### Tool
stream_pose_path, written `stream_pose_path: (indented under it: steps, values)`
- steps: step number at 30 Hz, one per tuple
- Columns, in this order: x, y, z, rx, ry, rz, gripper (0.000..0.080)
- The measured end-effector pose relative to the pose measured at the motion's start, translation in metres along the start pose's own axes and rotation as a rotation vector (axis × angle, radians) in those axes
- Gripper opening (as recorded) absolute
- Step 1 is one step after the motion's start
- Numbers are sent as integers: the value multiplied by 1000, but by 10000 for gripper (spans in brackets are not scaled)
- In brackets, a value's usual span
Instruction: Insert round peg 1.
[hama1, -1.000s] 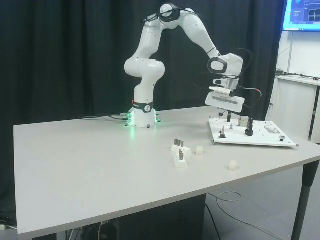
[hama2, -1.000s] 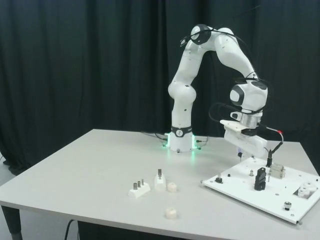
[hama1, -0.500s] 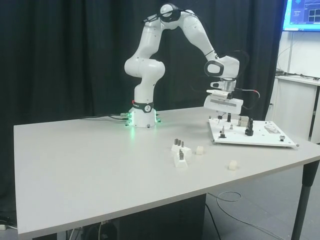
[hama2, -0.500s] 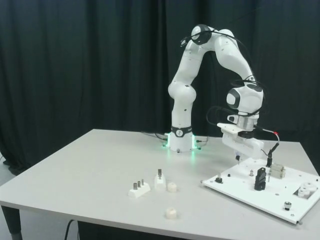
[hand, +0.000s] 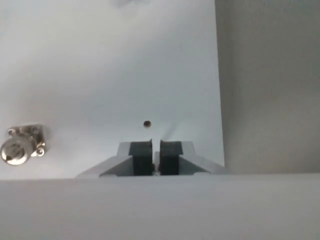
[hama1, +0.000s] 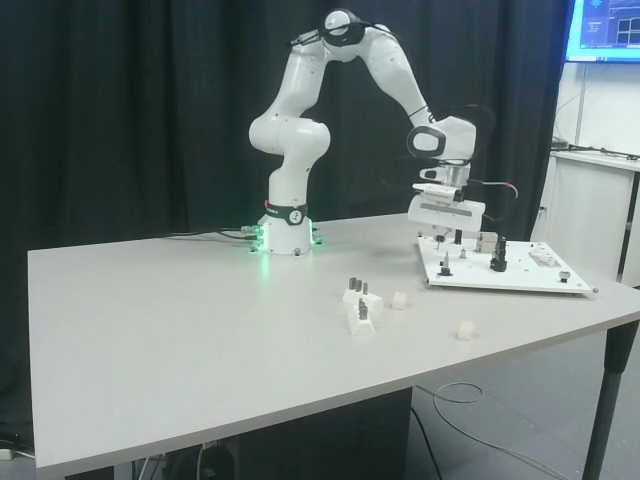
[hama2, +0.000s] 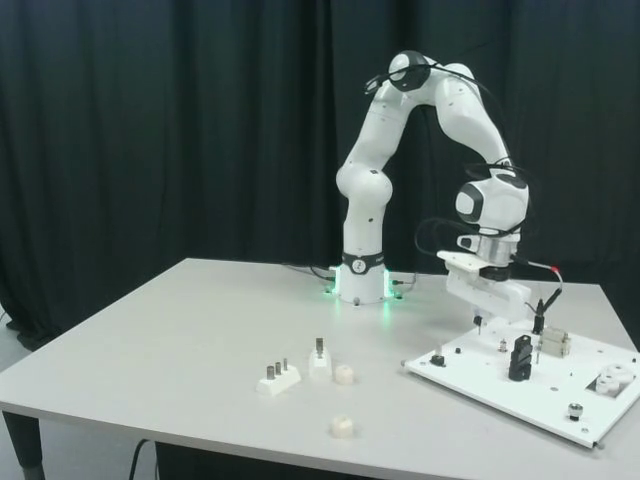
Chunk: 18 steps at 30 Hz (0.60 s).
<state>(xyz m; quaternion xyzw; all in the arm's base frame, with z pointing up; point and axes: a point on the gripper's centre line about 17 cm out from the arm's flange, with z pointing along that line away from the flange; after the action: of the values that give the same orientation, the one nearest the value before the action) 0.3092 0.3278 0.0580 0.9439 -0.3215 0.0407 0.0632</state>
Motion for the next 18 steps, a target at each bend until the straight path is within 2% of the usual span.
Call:
stream_pose_path:
  steps: [12, 18]
  values:
    - [1, -5, 12, 20, 35, 13, 27]
    - [1, -8, 11, 27, 39, 2, 27]
